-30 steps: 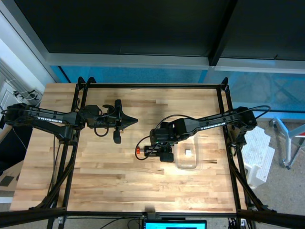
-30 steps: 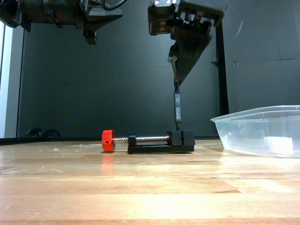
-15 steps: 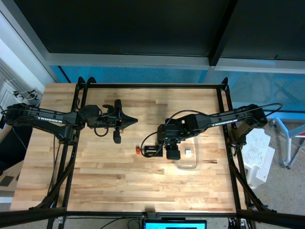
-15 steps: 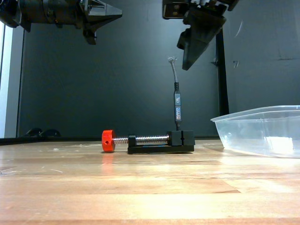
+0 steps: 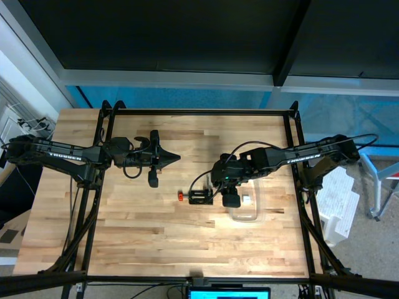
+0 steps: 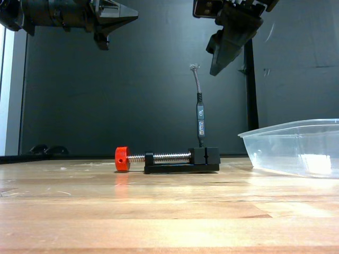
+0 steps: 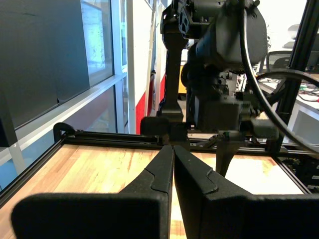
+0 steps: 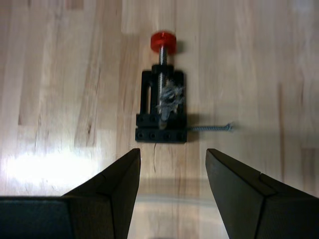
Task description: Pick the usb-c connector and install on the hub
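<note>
Your right gripper (image 8: 172,150) hangs above, jaws spread wide, empty. Tiny dark-grey metal usb-c connector (image 6: 200,119) stands upright in the small black, red-capped hub (image 6: 183,160). Install looks complete; only retreat left. Your left gripper (image 7: 173,147) is parked, jaws pressed together.

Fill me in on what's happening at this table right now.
The right gripper hangs open above the small black block with an orange-red cap, slightly toward the tray side, touching nothing. The tiny dark-grey usb-c plug, topped by a short frayed cable stub, stands upright in the block's end away from the cap, so it appears installed. A clear plastic tray sits beside the block on the wooden table. The left gripper is shut and parked high over the table's left side.
</note>
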You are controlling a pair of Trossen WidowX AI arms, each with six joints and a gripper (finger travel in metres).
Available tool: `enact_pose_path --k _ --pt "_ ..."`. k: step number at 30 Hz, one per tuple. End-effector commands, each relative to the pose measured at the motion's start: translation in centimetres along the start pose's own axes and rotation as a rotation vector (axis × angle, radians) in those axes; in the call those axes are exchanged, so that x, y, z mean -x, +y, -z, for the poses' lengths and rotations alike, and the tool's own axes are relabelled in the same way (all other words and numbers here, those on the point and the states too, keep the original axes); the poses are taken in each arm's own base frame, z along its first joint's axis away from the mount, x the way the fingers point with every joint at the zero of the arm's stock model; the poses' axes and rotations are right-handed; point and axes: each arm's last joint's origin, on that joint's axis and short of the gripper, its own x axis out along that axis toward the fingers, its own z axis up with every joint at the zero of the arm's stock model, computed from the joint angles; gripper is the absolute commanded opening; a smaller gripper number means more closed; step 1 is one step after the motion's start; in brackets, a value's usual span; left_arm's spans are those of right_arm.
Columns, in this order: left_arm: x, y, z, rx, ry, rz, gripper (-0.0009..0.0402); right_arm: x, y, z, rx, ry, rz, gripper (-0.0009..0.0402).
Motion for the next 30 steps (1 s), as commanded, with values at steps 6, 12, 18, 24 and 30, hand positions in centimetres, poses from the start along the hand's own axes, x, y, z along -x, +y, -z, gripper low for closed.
enact_pose_path --k 6,12,18,24,30 --pt "0.0 0.0 0.0 0.000 0.000 0.000 0.0000 2.8 -2.3 2.2 0.003 -0.299 0.016 0.0120" --pt "0.0 0.0 0.0 0.000 0.000 0.000 0.0000 4.8 -3.9 3.4 0.003 -0.589 0.054 0.0046" --pt "0.0 0.0 0.0 0.000 0.000 0.000 0.0000 6.3 -4.9 5.1 -0.003 -0.819 0.044 0.0003" --pt "0.0 0.0 0.0 0.000 0.000 0.000 0.0000 7.3 -5.0 6.6 -0.005 -0.942 0.054 0.0003" --pt "0.0 0.0 0.0 0.000 0.000 0.000 0.0000 7.4 -5.0 8.2 -0.009 -1.027 0.059 0.0000"
